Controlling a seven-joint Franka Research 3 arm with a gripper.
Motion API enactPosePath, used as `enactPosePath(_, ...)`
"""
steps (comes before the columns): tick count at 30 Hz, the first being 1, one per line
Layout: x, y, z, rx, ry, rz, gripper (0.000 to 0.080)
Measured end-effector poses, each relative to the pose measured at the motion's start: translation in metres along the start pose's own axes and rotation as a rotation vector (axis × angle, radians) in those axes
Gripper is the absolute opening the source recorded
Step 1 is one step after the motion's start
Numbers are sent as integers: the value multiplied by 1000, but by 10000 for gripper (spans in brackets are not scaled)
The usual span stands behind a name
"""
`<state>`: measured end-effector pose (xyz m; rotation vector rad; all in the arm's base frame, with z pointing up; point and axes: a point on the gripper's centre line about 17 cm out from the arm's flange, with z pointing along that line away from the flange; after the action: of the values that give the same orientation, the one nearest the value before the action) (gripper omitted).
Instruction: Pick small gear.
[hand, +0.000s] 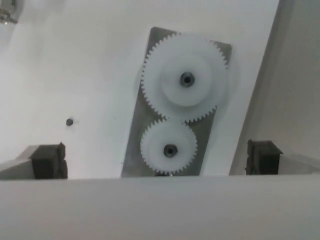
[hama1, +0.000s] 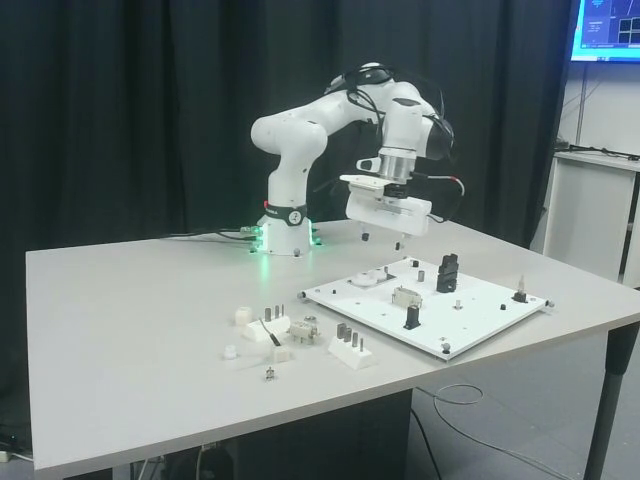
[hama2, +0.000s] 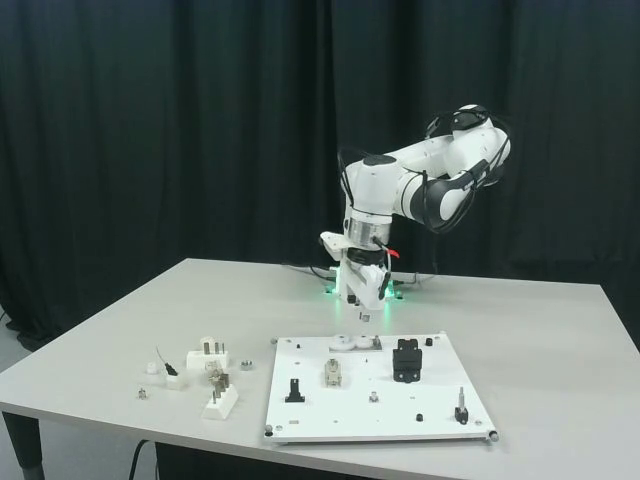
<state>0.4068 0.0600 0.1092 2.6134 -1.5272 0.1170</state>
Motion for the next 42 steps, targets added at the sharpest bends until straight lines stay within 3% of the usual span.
enactPosePath(10, 13, 0, -1, 5, 17, -32, 800)
enactPosePath(16, 32, -2, -3, 18, 60, -70, 800)
enactPosePath(29, 110, 5, -13, 26, 194, -138, 800)
enactPosePath(42, 184, 20, -15, 30, 262, -202, 800)
